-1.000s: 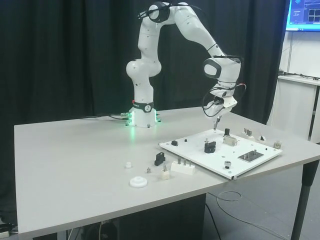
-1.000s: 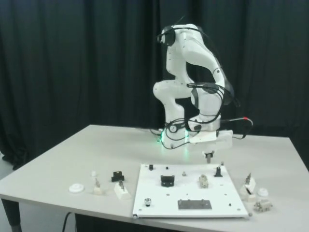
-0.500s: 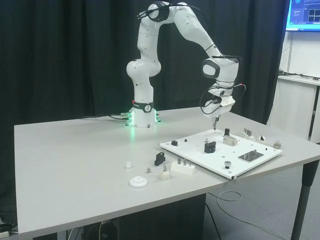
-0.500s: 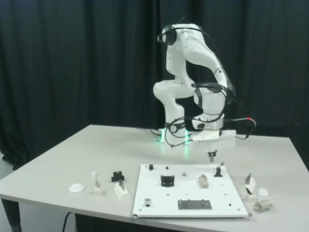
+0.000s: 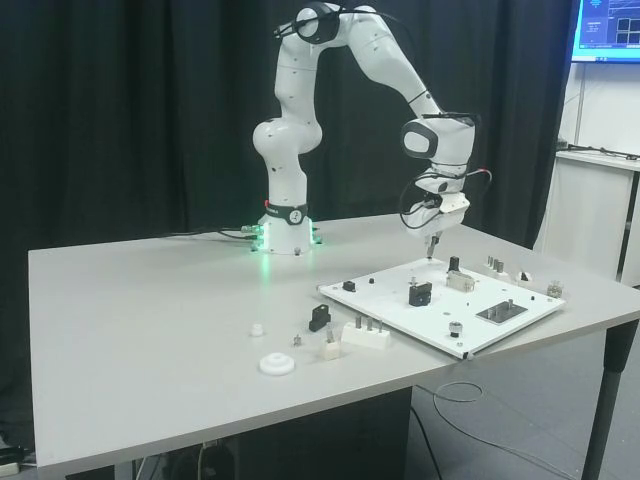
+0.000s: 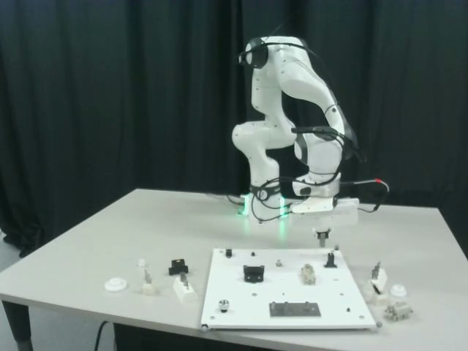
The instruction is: Insert square peg 4.
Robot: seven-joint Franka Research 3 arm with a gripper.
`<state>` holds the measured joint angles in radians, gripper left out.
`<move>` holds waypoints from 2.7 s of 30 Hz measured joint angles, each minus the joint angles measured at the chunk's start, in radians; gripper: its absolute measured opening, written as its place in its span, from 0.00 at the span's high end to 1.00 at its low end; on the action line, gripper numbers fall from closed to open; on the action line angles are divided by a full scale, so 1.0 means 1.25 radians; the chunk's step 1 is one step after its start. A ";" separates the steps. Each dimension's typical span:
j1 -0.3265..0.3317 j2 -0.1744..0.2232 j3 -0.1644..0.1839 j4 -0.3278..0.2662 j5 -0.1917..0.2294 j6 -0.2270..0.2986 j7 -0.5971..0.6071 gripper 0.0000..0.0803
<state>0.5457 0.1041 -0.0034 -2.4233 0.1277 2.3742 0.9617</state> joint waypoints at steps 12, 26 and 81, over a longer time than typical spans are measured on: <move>0.000 0.000 0.014 -0.012 0.000 0.015 0.024 0.81; 0.000 0.000 0.026 -0.024 -0.012 0.033 0.024 0.81; -0.001 0.035 0.026 -0.030 -0.013 0.101 0.024 0.81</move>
<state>0.5450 0.1477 0.0296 -2.4613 0.1111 2.5003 0.9919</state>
